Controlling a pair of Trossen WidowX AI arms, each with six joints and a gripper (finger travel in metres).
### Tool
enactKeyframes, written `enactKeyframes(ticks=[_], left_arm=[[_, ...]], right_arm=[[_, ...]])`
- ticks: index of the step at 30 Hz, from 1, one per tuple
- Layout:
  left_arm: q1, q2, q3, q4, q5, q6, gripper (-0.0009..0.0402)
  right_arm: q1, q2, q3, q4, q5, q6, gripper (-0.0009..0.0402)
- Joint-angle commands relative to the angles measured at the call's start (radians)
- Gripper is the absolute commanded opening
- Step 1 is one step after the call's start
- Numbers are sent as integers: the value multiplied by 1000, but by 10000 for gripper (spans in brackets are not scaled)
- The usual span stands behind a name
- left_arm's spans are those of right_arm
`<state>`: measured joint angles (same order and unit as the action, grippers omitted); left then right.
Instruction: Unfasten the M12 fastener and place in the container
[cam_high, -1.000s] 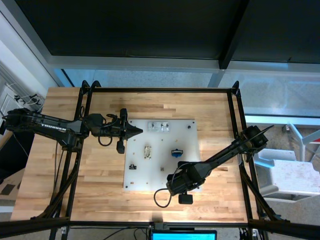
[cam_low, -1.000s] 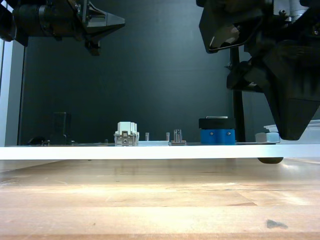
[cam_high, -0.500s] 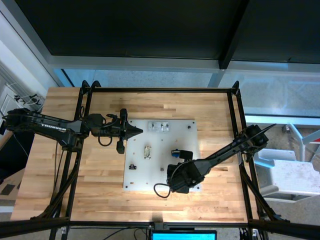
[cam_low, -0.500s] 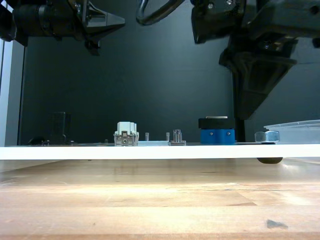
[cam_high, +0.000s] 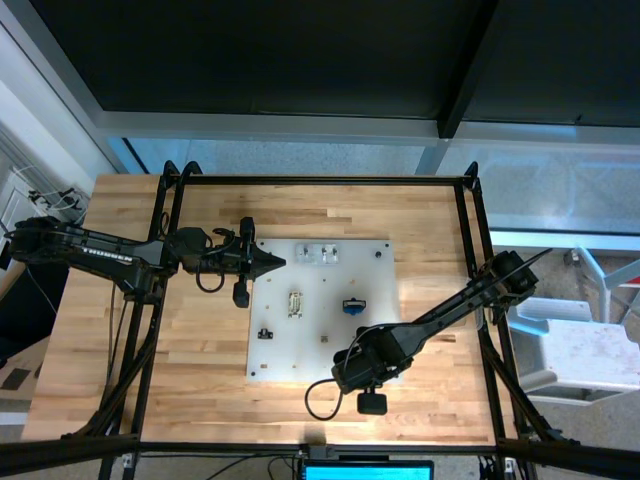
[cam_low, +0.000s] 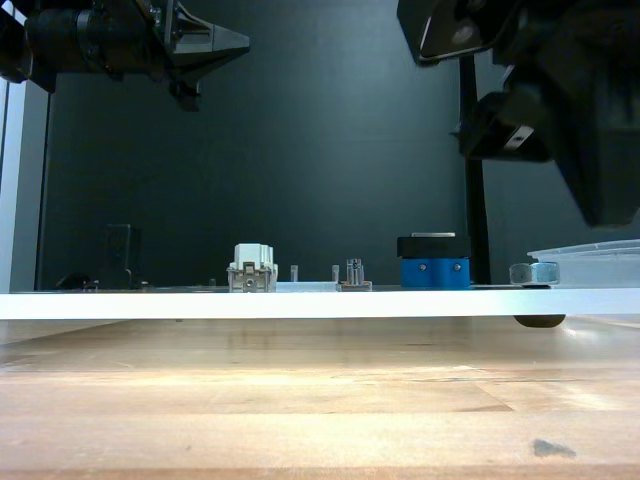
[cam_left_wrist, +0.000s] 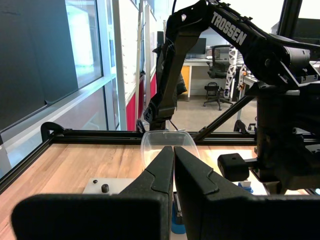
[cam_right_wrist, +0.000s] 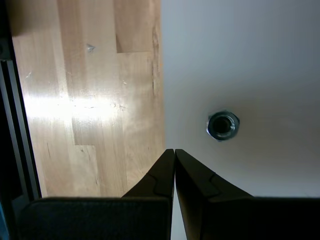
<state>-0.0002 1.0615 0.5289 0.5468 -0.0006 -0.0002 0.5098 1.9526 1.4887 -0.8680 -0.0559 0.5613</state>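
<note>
Now the right tool (cam_right_wrist: 174, 150), clenched empty near the M12 fastener (cam_right_wrist: 222, 125), should be opened and centred over it; the left tool (cam_left_wrist: 173, 147) is parked clenched, far left.

Robotics lab on an office floor: on a wooden table (cam_high: 200, 380) ringed by black rail (cam_high: 320, 181), the left gripper (cam_high: 268, 262) is hanging at a white board's (cam_high: 310, 340) far left edge, the right gripper (cam_high: 345, 375) over its near edge — beyond, a desk (cam_left_wrist: 197, 64), monitor (cam_left_wrist: 198, 47) and office chair (cam_left_wrist: 216, 85) are standing by tall windows (cam_left_wrist: 82, 45).
</note>
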Motion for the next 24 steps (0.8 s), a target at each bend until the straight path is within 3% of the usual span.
enactKeyframes(ticks=[1, 7, 11, 20, 21, 22, 24], left_arm=[[0, 1, 0, 0, 0, 0, 0], [0, 1, 0, 0, 0, 0, 0], [0, 1, 0, 0, 0, 0, 0], [0, 1, 0, 0, 0, 0, 0], [0, 1, 0, 0, 0, 0, 0], [0, 1, 0, 0, 0, 0, 0], [0, 1, 0, 0, 0, 0, 0]], right_arm=[[-3, 3, -24, 19, 4, -5, 0], [-4, 3, -59, 51, 4, -3, 0], [-6, 3, -62, 55, 29, -5, 0], [-17, 3, -62, 57, 50, -19, 0], [-18, 2, -62, 51, 68, -19, 0], [-18, 1, -62, 36, 109, -11, 0], [-17, -3, -56, -21, 241, 48, 0]])
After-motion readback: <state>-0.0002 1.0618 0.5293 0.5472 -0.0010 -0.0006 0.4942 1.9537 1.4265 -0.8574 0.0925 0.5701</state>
